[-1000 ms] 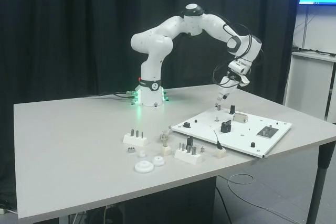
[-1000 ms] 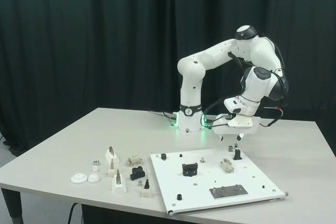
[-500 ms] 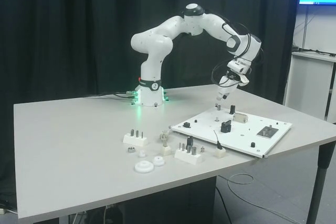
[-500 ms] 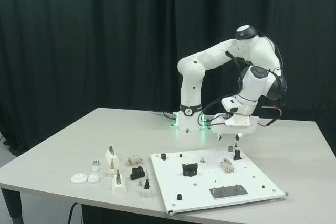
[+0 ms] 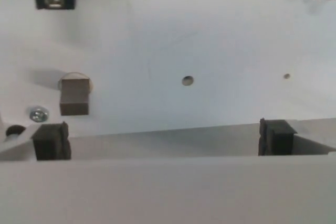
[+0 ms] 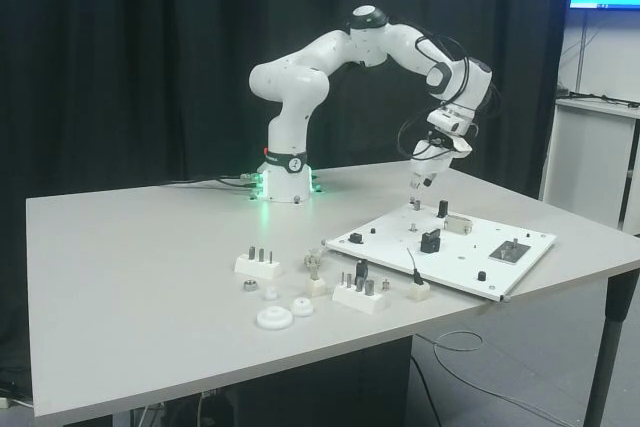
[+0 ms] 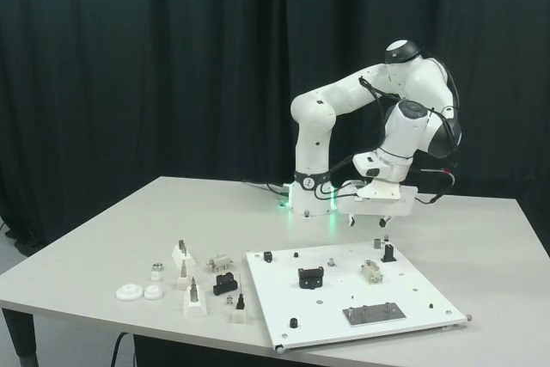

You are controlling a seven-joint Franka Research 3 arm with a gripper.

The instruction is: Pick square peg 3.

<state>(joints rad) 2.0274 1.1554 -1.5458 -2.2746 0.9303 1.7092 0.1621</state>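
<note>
Pick not yet made. Claw (image 5: 163,140) hangs above far edge of white board (image 7: 335,302) on grey counter (image 6: 130,247), fingers wide apart, nothing between them.

Square peg (image 5: 74,96), probably peg 3, stands upright in board beside one fingertip, not between the two; untouched. Which peg carries number 3: cannot tell.

Other pegs sit in white holders (image 6: 358,292) off board on counter, well apart from claw.

Left, by my judgement: centre claw over peg, descend, close, lift. Task at early approach stage.
</note>
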